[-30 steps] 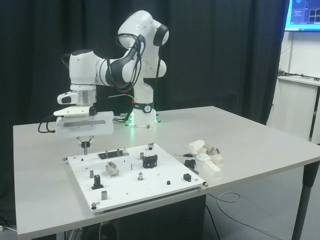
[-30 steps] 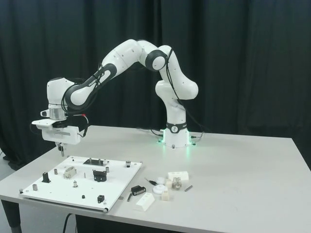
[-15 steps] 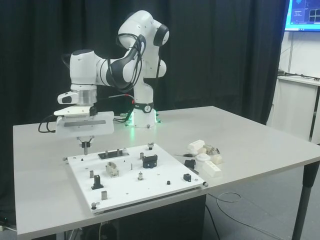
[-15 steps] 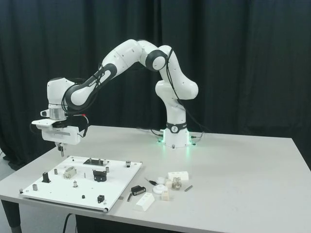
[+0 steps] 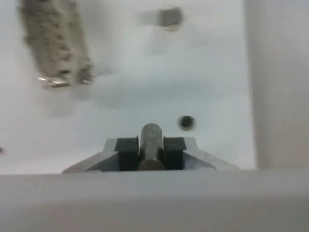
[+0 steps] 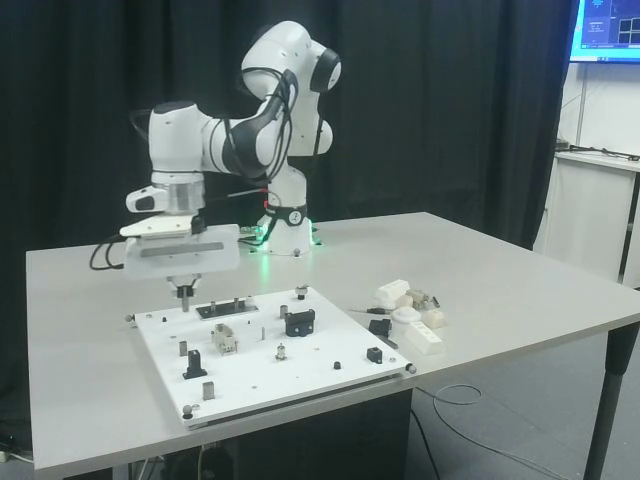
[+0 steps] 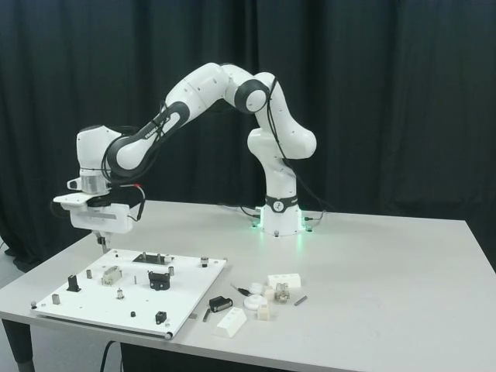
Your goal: Place round peg 3.
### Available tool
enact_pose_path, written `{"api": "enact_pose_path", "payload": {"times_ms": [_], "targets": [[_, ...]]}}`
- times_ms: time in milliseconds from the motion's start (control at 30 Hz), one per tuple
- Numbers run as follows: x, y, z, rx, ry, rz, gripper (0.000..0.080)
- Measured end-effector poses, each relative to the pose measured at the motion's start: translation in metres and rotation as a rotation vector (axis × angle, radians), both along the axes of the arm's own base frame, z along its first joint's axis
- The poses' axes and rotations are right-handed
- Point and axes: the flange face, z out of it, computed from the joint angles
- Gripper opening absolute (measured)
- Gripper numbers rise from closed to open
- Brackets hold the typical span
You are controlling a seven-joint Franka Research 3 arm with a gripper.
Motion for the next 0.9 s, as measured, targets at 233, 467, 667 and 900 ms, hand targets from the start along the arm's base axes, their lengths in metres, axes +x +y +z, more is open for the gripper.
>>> {"api": "enact_pose_path", "payload": {"times_ms": [233,467,667,900], "targets": [[0.017,0.031,-0.003,0.047,0.016,-0.005,0.0104],[0.035,0.073,-0.001,0.080,0.030,-0.007,0.0104],[0.045,0.112,0.002,0.098,0.040,-0.014,0.0104],[0.053,0.157,0.007,0.098,0.070,-0.027,0.0104]]}}
